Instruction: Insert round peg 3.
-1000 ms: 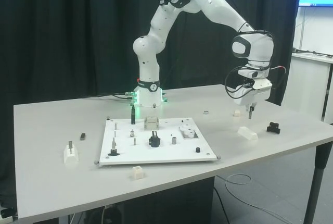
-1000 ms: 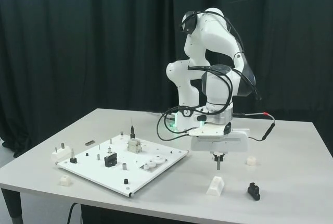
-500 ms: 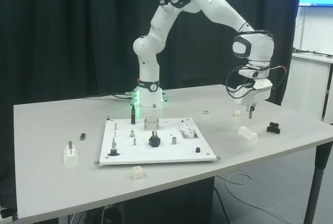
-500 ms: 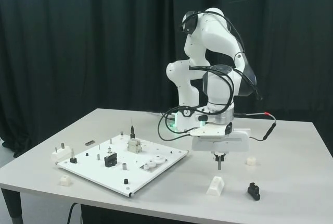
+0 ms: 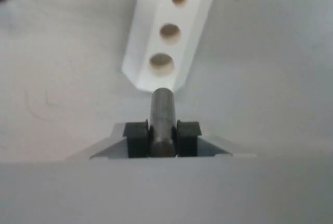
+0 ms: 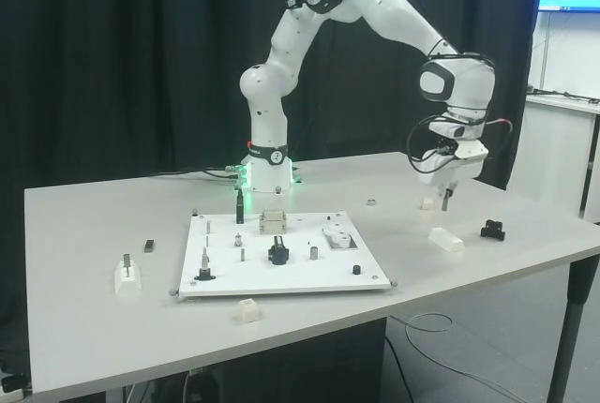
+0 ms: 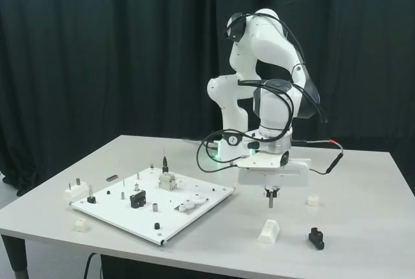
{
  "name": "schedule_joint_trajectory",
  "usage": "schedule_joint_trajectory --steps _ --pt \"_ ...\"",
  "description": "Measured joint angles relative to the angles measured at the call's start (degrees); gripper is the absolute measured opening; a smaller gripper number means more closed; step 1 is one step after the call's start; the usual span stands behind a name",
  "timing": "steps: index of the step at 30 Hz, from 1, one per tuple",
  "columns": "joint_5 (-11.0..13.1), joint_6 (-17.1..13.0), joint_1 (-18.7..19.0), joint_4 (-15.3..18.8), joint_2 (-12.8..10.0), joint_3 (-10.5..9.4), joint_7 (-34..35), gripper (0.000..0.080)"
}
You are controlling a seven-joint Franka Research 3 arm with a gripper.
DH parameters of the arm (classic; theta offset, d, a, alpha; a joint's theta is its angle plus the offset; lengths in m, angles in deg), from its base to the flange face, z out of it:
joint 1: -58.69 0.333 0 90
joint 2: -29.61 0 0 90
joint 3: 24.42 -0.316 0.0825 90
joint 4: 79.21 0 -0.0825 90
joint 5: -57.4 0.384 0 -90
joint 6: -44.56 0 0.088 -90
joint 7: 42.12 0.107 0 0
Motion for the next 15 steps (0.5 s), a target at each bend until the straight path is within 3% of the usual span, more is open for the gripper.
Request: schedule_joint_trajectory --steps 15 --pt "-7.5 7.2 -0.8 1.1 2.2 0.11 2.1 0.011"
